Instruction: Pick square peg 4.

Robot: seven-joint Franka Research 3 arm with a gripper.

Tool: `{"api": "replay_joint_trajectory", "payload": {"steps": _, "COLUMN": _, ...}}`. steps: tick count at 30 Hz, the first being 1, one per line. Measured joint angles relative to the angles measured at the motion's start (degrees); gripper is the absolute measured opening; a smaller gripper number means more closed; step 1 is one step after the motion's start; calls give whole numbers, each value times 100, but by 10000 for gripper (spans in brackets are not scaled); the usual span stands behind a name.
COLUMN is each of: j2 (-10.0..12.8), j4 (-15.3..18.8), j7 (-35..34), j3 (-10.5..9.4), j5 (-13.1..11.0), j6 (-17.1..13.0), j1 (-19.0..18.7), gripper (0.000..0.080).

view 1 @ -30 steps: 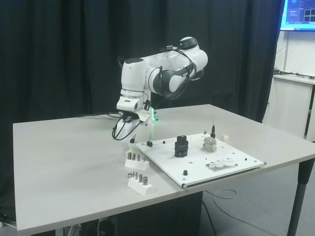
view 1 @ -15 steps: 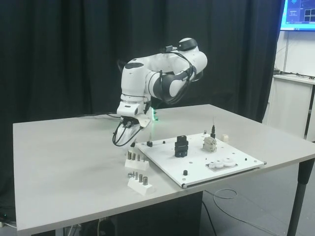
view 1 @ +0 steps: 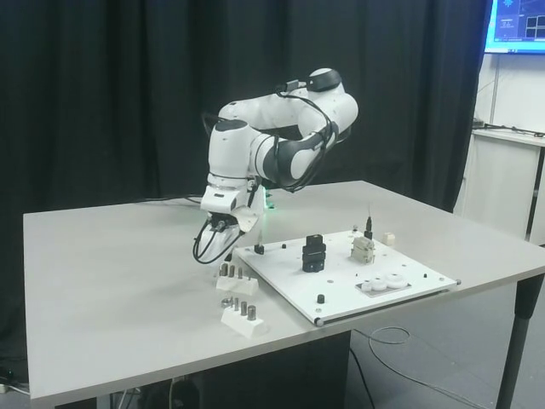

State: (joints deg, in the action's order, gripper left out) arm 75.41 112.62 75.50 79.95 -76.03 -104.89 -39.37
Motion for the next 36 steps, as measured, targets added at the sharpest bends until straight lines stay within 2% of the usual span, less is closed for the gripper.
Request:
{"api": "replay_joint_trajectory", "payload": {"steps": 20, "j2": 0, "j4": 50, "j7": -166, "j3": -87, "j5": -57, "j6": -3, "j1": 1, "gripper": 800}}
{"api": "replay_joint_trajectory", "payload": {"steps": 21, "j2": 0, "j4": 53, "j7": -182, "j3": -88, "j5": -60, "j6": -3, "j1": 1, "gripper": 680}}
{"api": "replay_joint_trajectory", "payload": {"steps": 26, "j2": 0, "j4": 66, "j7": -237, "j3": -98, "j5": -93, "j6": -3, "j1": -1, "gripper": 680}}
{"api": "replay_joint_trajectory", "payload": {"steps": 27, "j2": 0, "j4": 67, "j7": -246, "j3": -99, "j5": -99, "j6": -3, "j1": -1, "gripper": 504}}
{"api": "replay_joint_trajectory", "payload": {"steps": 34, "j2": 0, "j4": 71, "j7": -287, "j3": -106, "j5": -125, "j6": -3, "j1": -5, "gripper": 504}}
{"api": "replay_joint_trajectory", "payload": {"steps": 35, "j2": 0, "j4": 70, "j7": -289, "j3": -106, "j5": -128, "j6": -4, "j1": -5, "gripper": 300}}
{"api": "replay_joint_trajectory", "payload": {"steps": 36, "j2": -3, "j4": 71, "j7": -291, "j3": -106, "j5": -130, "j6": -3, "j1": -6, "gripper": 153}}
